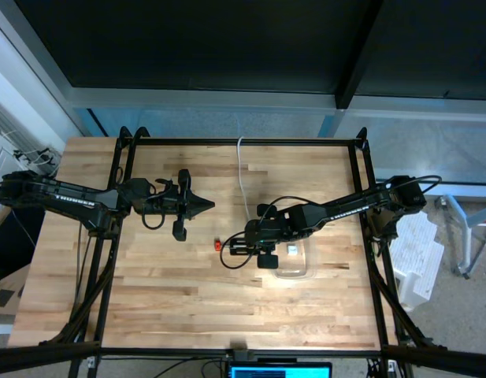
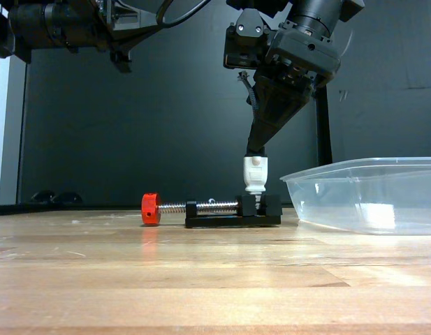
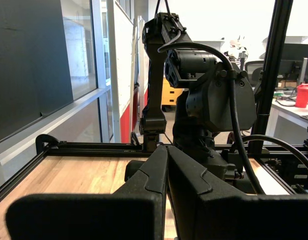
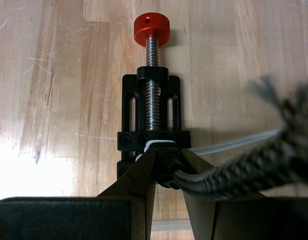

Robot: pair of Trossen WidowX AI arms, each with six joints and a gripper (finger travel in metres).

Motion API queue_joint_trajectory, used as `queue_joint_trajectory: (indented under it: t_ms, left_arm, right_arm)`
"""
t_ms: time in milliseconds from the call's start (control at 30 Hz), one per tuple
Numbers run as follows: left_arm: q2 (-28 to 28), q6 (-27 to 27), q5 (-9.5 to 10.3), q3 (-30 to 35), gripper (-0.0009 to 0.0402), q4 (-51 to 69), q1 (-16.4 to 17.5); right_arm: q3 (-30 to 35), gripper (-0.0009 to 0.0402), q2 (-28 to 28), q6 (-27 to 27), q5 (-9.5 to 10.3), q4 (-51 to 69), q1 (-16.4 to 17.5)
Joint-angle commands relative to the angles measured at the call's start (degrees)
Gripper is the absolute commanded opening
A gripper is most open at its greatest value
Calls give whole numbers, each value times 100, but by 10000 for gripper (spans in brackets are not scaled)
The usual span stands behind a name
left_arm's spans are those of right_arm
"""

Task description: Remove the power plug from the receptacle and place in the container

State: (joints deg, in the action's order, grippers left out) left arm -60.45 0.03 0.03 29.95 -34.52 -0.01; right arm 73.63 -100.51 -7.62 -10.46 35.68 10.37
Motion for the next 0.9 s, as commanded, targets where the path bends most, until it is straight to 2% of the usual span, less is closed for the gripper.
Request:
queue_joint_trajectory:
  t_ms: [33, 900]
  left_arm:
    - [-2, -2, 0, 0, 0, -2, 0]
    - [-2, -2, 0, 0, 0, 2, 0]
  right_arm:
    - [66, 0, 26, -9, -11, 9, 4]
    - [284, 0, 332, -26, -50, 361, 15]
